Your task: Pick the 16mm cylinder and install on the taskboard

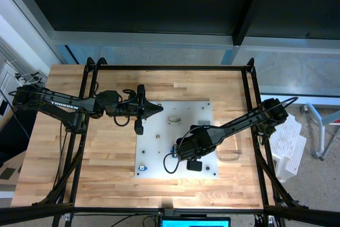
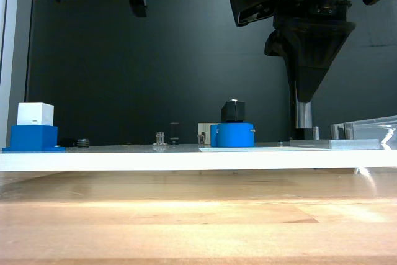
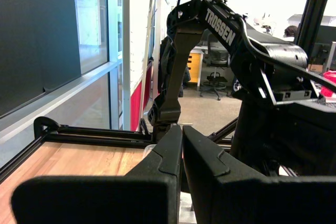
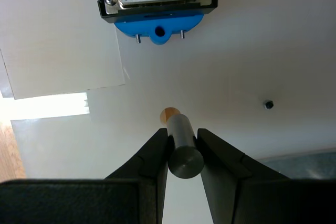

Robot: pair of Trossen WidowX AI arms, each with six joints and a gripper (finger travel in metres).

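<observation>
**Right gripper (image 4: pixel 182 136) over board: insertion pending**

Clamped on the cylinder (image 4: pixel 185 158), held upright above the board (image 1: pixel 154 152) toward its front edge, lower end over a small brownish spot (image 4: pixel 168 113); seating not confirmed. Pick done; lowering, release and withdrawal judged left. Left gripper (image 1: pixel 159 108) parked over the board's far-left part, fingers together, empty. Count: one cylinder, one board, two grippers, one blue connector (image 4: pixel 156 3) on the board near the cylinder.

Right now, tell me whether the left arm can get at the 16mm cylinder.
Probably not: the right gripper is shut on the 16mm cylinder over the taskboard; the left gripper, shut, hangs above its far-left corner.
</observation>
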